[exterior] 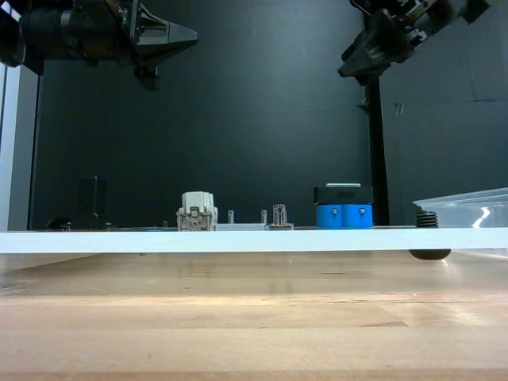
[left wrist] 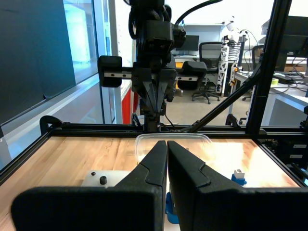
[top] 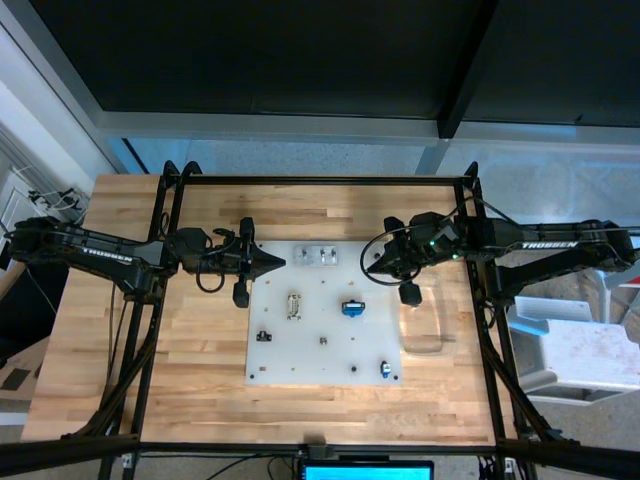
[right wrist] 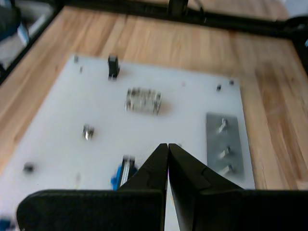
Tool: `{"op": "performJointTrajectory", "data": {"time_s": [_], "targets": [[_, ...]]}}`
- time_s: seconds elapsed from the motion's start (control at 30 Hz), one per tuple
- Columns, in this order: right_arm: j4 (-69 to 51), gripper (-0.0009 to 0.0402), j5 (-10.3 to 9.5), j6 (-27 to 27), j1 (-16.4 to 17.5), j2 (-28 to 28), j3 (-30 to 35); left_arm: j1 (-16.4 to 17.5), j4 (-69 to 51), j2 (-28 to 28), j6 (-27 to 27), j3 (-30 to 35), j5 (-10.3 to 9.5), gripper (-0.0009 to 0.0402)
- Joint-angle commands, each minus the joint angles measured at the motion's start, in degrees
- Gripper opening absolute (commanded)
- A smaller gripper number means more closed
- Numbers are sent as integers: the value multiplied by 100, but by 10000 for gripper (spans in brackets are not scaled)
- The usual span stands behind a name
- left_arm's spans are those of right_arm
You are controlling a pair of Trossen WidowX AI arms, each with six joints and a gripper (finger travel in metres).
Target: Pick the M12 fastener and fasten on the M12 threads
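Near the white board's [top: 300, 345] near right edge, the black stud [exterior: 427, 218] shows its ribs bare, with the clear tray [exterior: 468, 210] behind it, and I cannot make out the M12 nut in any view. Farther back and high above the board, the left gripper [top: 281, 264] hangs over its far left part and the right gripper [top: 367, 265] over its far right part. Their tips face each other well apart, each with fingers pressed together on nothing.
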Motion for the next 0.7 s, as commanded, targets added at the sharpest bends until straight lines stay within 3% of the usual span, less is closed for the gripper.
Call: {"op": "performJointTrajectory", "data": {"time_s": [0.03,0.6,0.7], "targets": [[-905,0,0,-273,7,4,278,0,0,0,0,2,0,0],[-3995,0,33,-2212,35,181,599,0,0,0,0,2,0,0],[-4330,0,236,-2562,52,264,601,0,0,0,0,2,0,0]]}}
